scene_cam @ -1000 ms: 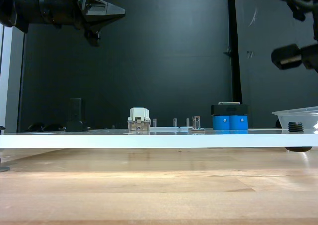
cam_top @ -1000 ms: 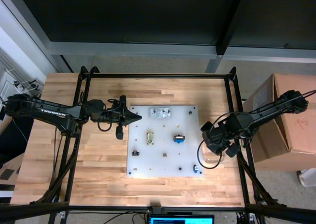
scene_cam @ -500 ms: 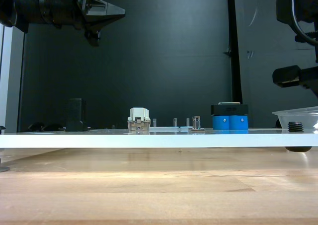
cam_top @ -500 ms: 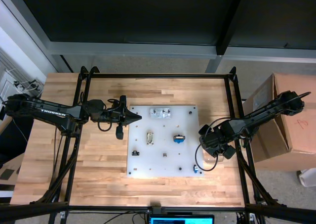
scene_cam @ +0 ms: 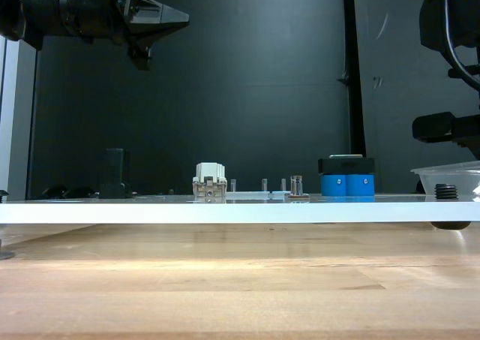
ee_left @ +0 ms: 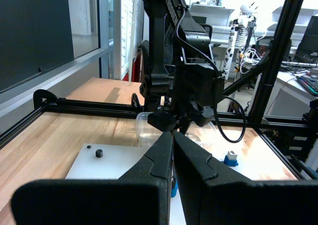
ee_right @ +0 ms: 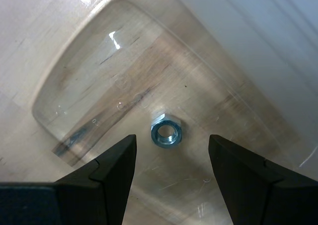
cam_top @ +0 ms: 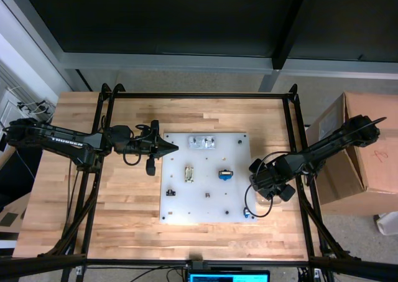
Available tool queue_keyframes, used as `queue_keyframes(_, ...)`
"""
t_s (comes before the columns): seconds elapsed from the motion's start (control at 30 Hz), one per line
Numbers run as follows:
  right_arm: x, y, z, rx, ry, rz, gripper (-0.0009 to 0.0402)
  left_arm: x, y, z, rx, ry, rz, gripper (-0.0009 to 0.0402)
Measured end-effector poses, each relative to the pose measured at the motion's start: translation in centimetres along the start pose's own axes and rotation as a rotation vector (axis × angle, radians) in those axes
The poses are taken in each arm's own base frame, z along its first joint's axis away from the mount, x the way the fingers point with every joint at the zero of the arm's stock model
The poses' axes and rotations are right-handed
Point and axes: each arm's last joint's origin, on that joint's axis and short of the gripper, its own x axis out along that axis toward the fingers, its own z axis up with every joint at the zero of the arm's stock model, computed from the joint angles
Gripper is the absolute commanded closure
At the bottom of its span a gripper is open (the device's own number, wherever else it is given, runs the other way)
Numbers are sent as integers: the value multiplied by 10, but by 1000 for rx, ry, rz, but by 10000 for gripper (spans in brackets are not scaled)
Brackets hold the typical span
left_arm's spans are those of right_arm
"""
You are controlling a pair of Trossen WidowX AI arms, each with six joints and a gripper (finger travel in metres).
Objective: Pick the M12 nut and place it on its threads and fasten
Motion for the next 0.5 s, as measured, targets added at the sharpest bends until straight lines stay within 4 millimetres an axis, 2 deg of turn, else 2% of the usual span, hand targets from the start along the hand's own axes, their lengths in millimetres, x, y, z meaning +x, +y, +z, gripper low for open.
queue_keyframes(0.5,14,1,2,-7,6,3,210,0,0,0,0,0,0,393)
